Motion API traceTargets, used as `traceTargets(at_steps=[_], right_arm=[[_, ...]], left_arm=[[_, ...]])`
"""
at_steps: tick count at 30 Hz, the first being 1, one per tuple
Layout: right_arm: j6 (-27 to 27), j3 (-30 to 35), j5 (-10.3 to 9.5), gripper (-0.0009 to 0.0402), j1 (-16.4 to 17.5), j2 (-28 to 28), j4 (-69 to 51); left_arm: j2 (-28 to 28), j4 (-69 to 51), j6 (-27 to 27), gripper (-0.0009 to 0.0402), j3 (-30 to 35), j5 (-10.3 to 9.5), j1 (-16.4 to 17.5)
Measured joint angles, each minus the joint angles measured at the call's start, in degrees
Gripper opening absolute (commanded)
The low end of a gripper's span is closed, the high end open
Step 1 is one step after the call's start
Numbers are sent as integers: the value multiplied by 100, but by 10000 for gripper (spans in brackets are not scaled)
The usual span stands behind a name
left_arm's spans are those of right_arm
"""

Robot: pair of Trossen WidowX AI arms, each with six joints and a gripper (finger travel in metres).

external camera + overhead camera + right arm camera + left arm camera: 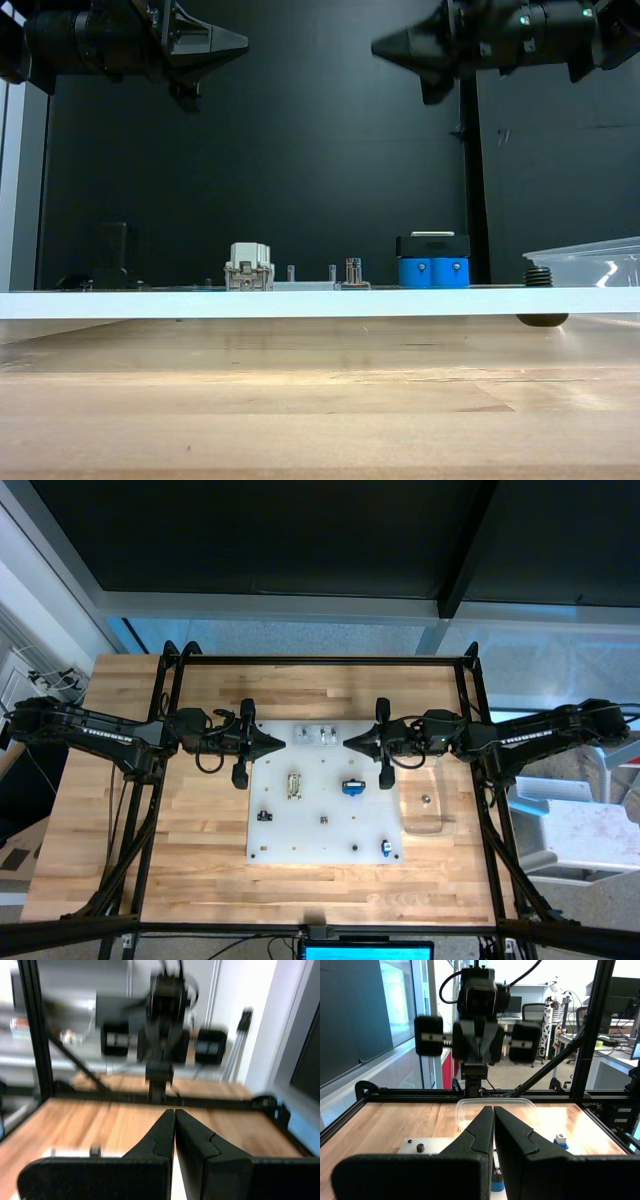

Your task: Pick the M12 fastener and fasten on the M12 threads

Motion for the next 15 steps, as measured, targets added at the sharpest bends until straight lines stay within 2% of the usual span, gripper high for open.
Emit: traceTargets(at_steps=[6, 15], right_arm=[[-170, 7, -11, 0, 2, -284, -1432], [-179, 13, -90, 0, 15, -1095, -2739]], left_arm=[[0, 0, 0, 0, 2, 0, 0], [-2, 0, 0, 0, 2, 0, 0]])
